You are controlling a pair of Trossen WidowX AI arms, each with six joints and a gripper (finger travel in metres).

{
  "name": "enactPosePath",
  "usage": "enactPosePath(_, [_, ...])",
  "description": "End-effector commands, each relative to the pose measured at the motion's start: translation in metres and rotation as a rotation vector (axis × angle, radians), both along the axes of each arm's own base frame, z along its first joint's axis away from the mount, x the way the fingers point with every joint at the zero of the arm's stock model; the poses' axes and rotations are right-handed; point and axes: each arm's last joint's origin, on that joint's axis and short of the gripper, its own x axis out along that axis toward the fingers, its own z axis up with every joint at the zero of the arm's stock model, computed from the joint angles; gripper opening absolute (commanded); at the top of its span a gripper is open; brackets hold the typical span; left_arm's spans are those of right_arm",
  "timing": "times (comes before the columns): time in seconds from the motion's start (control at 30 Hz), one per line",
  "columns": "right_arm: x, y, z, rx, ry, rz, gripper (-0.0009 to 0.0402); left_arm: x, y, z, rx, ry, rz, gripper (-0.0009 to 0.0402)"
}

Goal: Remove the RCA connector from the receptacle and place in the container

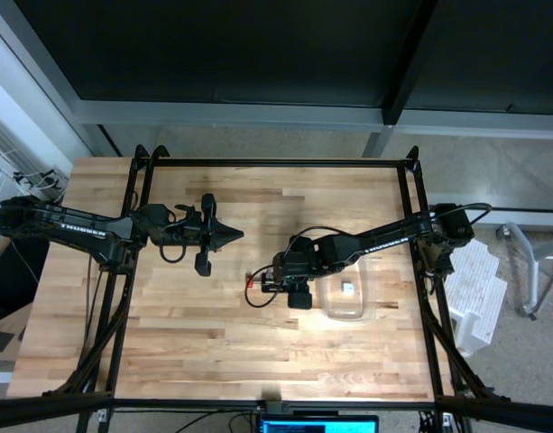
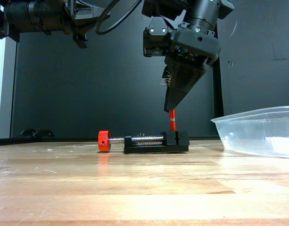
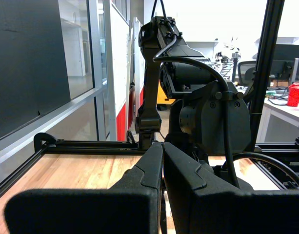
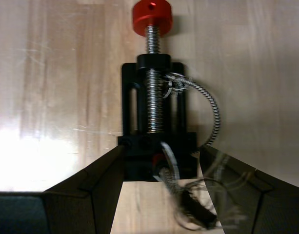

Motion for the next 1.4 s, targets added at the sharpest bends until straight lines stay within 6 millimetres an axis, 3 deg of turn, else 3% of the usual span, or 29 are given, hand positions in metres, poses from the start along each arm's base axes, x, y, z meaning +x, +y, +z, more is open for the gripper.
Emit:
enactPosePath(0.03, [-0.001,-0.0003,-0.0016,-0.001,0.006,0.002,0.0206,0.0001,0.0,0.0,0.0,0.0,0.0,0.0])
enactPosePath(0.93, [-0.0012,0.0005,-0.0033,0.01,0.008,0.037,0.0116,0.0001,0.0001,0.0,0.0,0.0,0.0,0.0])
enactPosePath(1.4, [-0.0019,0.0002,-0.0036,0.003,0.017,0.048,0.0041,0.0001,0.0,0.0,0.0,0.0,0.0,0.0])
